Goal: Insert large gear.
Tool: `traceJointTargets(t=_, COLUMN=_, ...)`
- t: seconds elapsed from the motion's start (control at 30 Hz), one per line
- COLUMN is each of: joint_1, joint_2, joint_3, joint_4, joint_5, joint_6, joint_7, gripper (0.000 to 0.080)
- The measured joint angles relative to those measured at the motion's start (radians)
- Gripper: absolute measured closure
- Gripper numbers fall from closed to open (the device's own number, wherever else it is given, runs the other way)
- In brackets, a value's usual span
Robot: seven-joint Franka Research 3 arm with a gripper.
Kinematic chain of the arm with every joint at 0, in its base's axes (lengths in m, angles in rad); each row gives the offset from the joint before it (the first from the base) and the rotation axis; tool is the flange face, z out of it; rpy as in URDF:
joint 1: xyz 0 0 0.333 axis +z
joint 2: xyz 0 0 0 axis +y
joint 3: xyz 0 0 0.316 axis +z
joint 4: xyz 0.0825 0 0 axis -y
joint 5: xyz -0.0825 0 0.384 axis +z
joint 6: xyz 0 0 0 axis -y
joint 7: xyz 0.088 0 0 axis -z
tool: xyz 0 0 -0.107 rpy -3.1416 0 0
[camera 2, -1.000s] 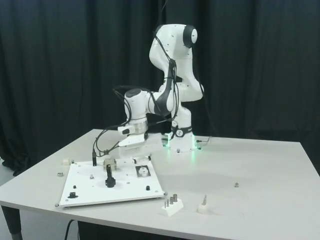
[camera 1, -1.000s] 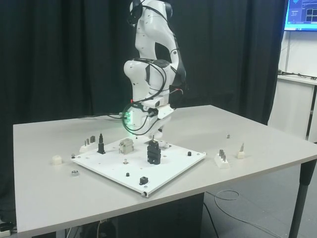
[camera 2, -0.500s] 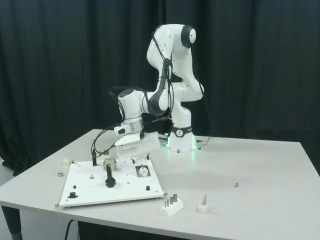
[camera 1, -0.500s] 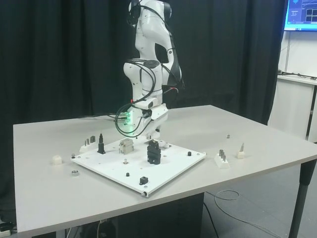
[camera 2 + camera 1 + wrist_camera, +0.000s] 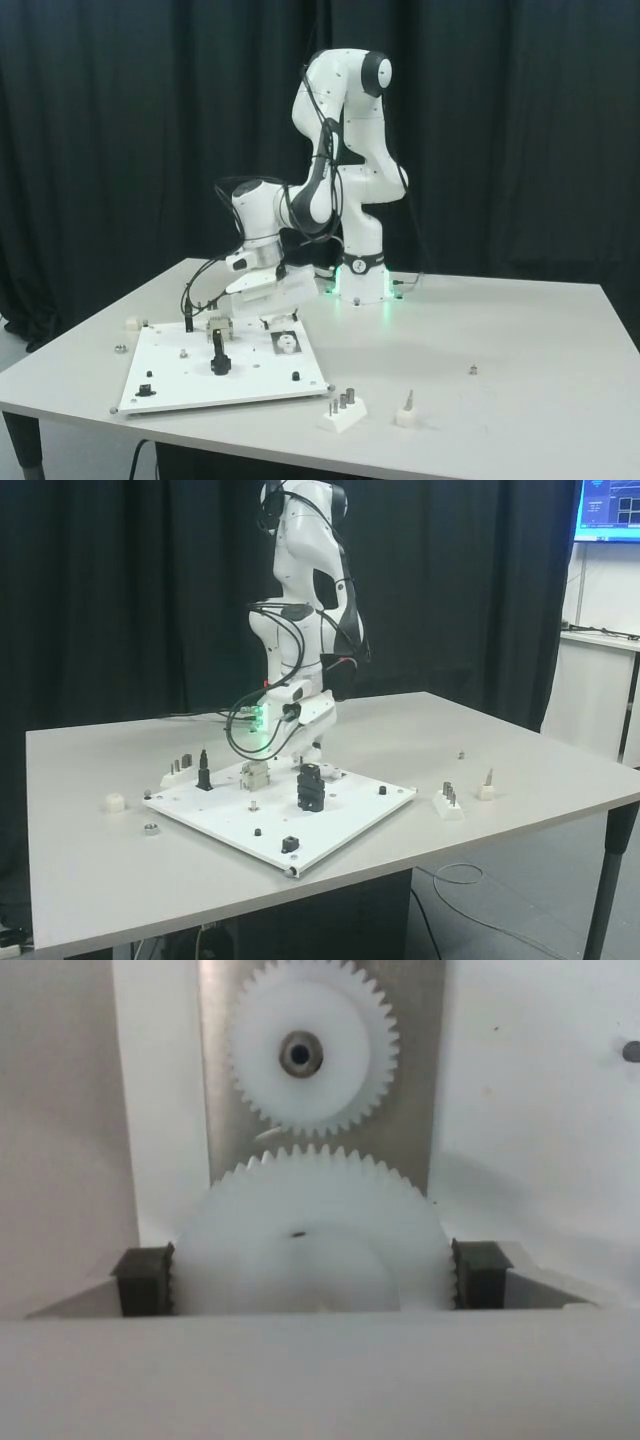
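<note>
Between the two black fingers [image 5: 142,1280], the wrist view shows the large gear [image 5: 312,1235] clamped across its toothed rim, pads pressing at its 3 and 9 o'clock, so the gripper [image 5: 312,1282] is closed on it. At the gear's 12 o'clock a smaller gear [image 5: 313,1050] already sits on its shaft on a grey plate [image 5: 220,1070], the two sets of teeth near one another but apart. I judge the gear a light, stiff plastic piece with a smooth face; the rim hold suits it, since the teeth give the pads some bite, though the teeth could chip if forced against the neighbour's. From the first room view, the arm [image 5: 300,600] bends low over the white board [image 5: 340,815] on the table [image 5: 90,780], the gear itself too small to make out. From the second room view, the hand hovers just above the board's far edge, a height the wrist camera cannot convey, while only the wrist shows the grip.
</note>
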Motion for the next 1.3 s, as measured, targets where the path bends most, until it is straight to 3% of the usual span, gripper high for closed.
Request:
traceJointTargets(t=0.77, joint_1=0.008, joint_2=0.035, joint_3=0.005, joint_4=-0.004, joint_5=0.058, joint_6=0.016, joint_7=-0.005, gripper=0.0209)
traceJointTargets(t=1.3, joint_1=0.008, joint_2=0.034, joint_3=0.003, joint_4=-0.004, joint_5=0.063, joint_6=0.008, joint_7=0.046, gripper=0.0209)
